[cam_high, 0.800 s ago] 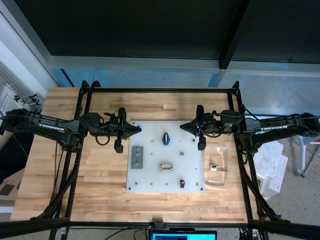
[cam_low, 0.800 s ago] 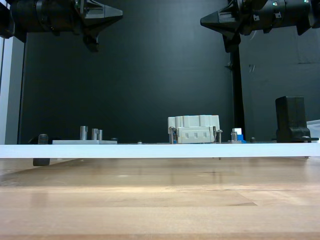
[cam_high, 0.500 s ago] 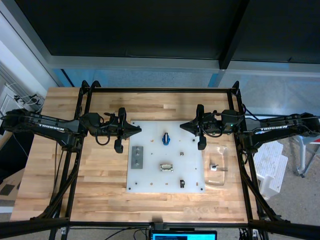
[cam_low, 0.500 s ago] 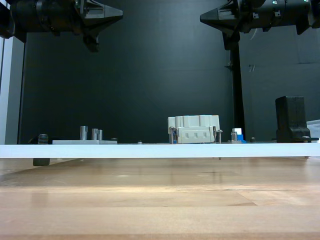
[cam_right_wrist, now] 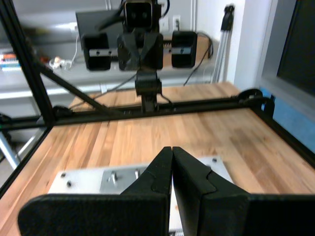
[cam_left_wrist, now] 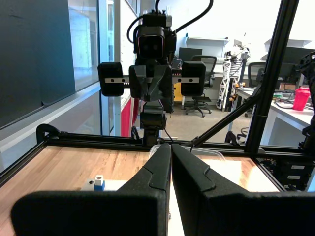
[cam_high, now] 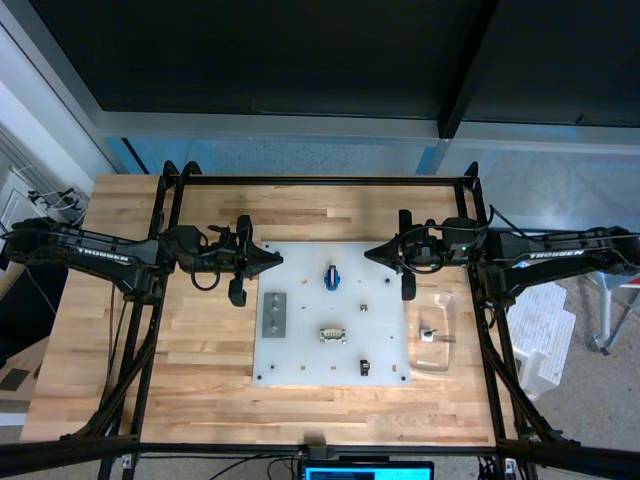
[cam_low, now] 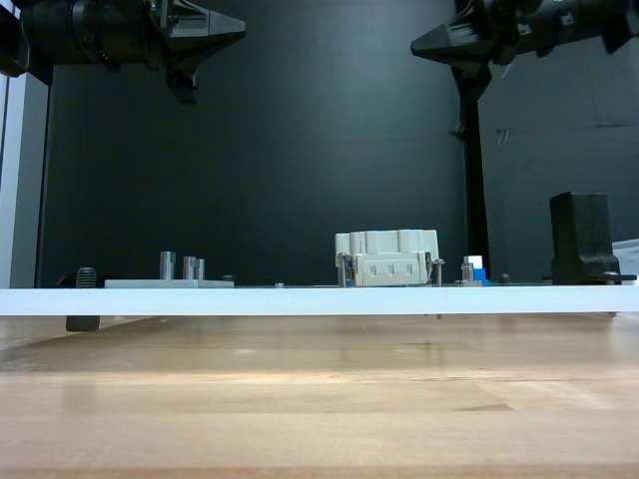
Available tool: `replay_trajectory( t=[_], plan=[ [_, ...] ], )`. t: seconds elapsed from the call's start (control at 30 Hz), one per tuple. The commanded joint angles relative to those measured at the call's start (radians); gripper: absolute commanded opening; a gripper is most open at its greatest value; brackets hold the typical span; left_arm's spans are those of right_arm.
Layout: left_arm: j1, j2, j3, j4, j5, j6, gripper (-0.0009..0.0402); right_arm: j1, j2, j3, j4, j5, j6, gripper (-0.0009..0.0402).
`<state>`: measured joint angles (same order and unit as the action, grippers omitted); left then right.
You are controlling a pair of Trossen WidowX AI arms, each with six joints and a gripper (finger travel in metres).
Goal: Pick the USB connector and install on taskboard
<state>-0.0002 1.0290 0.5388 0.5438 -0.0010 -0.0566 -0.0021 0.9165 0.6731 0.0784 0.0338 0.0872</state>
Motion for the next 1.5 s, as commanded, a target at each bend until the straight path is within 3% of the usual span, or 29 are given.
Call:
replay_trajectory(
  t=[0.03, 0.13, 0.27, 0.4, 0.57, 0.77, 0.9, 1.5],
  plan=[
    [0.0, 0.0, 0.0, 0.0, 0.0, 0.0, 0.0, 0.026, -0.03, 0.033, -0.125, 0.02, 0.014, 0.0],
    [0.0, 0.0, 0.0, 0.0, 0.0, 0.0, 0.0, 0.06, -0.048, 0.069, -0.271, 0.08, 0.047, 0.0],
    [0.0, 0.0, 0.0, 0.0, 0.0, 0.0, 0.0, 0.1, -0.061, 0.106, -0.404, 0.094, 0.09, 0.0],
    [0.0, 0.0, 0.0, 0.0, 0.0, 0.0, 0.0, 0.166, -0.071, 0.129, -0.506, 0.153, 0.136, 0.0],
    [0.0, 0.0, 0.0, 0.0, 0.0, 0.0, 0.0, 0.258, -0.072, 0.156, -0.643, 0.198, 0.211, 0.0],
    [0.0, 0.0, 0.0, 0.0, 0.0, 0.0, 0.0, 0.386, -0.073, 0.182, -0.787, 0.288, 0.311, 0.0],
    [0.0, 0.0, 0.0, 0.0, 0.0, 0.0, 0.0, 0.46, -0.072, 0.206, -0.888, 0.316, 0.386, 0.0],
    [0.0, 0.0, 0.0, 0.0, 0.0, 0.0, 0.0, 0.69, -0.068, 0.216, -1.173, 0.316, 0.678, 0.0]
  ],
)
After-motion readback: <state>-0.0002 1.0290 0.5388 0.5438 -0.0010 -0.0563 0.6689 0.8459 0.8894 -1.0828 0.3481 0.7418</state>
